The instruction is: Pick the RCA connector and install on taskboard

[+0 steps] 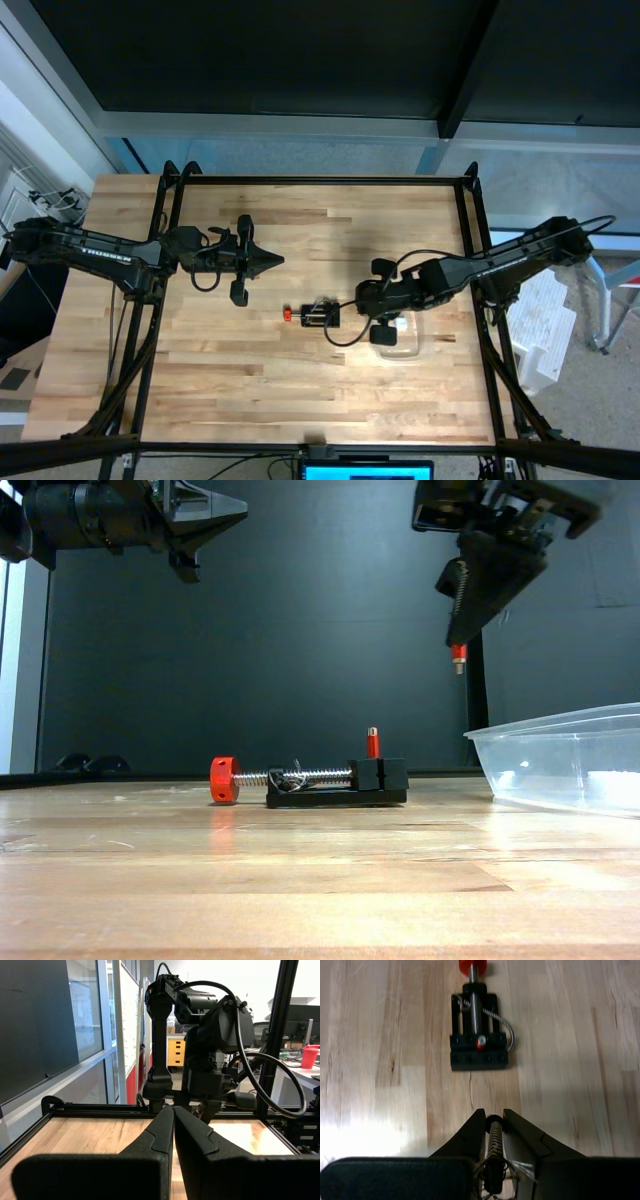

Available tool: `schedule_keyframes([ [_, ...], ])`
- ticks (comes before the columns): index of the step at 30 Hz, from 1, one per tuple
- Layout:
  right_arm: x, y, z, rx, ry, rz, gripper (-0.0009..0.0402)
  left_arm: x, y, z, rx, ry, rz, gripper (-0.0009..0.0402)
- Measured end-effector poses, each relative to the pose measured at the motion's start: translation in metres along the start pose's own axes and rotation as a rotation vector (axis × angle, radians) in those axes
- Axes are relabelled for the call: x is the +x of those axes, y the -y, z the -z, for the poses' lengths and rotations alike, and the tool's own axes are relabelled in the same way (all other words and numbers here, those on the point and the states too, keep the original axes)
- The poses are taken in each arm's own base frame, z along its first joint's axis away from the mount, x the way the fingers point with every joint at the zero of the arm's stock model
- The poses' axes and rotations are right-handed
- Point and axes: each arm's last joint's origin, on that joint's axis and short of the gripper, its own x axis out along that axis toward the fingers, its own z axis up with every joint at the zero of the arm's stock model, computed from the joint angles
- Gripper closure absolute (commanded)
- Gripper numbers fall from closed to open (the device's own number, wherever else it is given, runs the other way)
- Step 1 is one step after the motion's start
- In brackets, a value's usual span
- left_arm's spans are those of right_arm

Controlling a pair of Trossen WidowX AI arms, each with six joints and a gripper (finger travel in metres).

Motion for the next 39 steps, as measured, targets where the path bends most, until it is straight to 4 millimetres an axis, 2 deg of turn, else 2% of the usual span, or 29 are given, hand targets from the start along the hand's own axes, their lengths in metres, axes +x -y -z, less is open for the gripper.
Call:
schedule_keyframes([
  [14,0.032,-0.004,-0.034,0.01,0.002,0.017,0.0393,0.0,0.0,0.0,0.0,0.0,0.0,0.0393],
  [27,0.052,-0.008,-0.047,0.011,-0.003,0.024,0.0393,0.0,0.0,0.0,0.0,0.0,0.0,0.0393],
  [39,0.064,-0.01,-0.047,0.011,-0.007,0.025,0.0393,0.0,0.0,0.0,0.0,0.0,0.0,0.0393],
])
